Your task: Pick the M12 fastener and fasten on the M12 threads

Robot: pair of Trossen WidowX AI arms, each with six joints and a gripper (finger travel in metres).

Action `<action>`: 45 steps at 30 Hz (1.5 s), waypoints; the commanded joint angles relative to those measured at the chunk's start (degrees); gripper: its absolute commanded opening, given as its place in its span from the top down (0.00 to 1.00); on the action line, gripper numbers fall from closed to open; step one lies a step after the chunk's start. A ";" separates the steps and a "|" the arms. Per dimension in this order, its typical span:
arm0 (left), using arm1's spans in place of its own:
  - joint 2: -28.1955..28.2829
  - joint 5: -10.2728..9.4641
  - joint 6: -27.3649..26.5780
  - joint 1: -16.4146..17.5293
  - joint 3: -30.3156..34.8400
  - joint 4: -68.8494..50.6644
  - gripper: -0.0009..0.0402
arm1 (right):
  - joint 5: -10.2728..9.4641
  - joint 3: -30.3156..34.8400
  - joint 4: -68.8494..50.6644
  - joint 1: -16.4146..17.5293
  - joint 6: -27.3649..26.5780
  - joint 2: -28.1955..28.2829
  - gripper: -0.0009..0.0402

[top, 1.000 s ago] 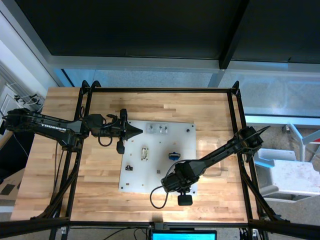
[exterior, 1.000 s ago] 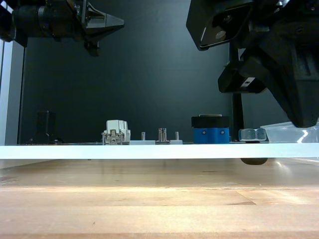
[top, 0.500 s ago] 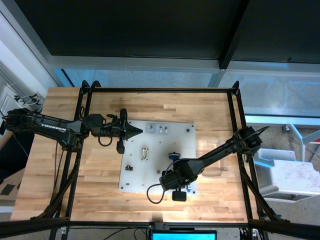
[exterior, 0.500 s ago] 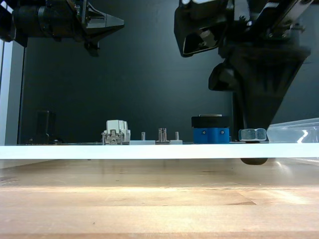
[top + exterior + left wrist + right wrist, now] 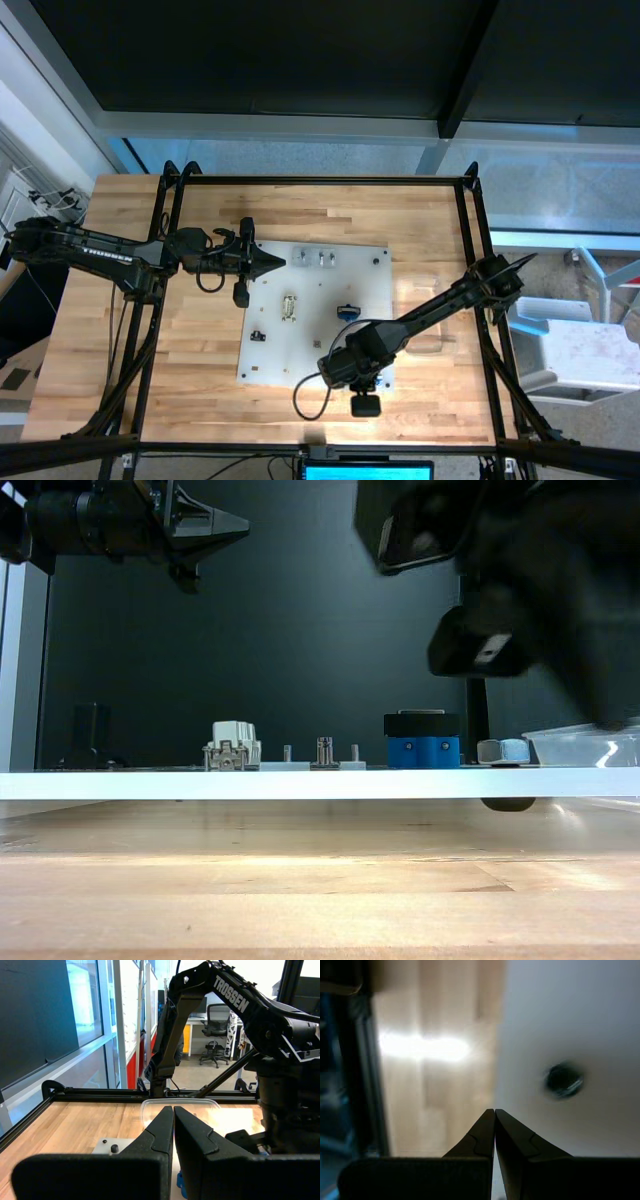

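The right gripper [image 5: 494, 1110] hovers over the near right edge of the white board [image 5: 320, 285], its fingers together and holding nothing. The nut [image 5: 500, 751] sits there on the board; whether it is on its stud I cannot tell. Farther away, the left gripper [image 5: 173, 1108] hangs closed.

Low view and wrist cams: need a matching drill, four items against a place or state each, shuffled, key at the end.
1. left gripper
2. right gripper
3. silver nut
4. blue connector

A. black cap on top
B. shut, pointing down at the near edge of the white board
C. shut, raised over the board's far left corner
D. at board level, just left of the clear tray in the low view

Pairs: 1-C, 2-B, 3-D, 4-A
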 commanded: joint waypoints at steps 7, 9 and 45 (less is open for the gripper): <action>0.02 0.00 0.02 0.02 0.00 0.00 0.98 | 4.20 0.04 -1.11 -0.07 0.61 -0.79 0.98; 0.02 0.00 0.02 0.00 0.00 0.00 0.98 | 5.11 0.04 -1.81 -0.09 1.31 -1.11 0.98; 0.02 0.00 0.02 0.00 0.00 0.00 0.98 | 5.44 0.04 -1.01 0.13 0.44 0.07 0.98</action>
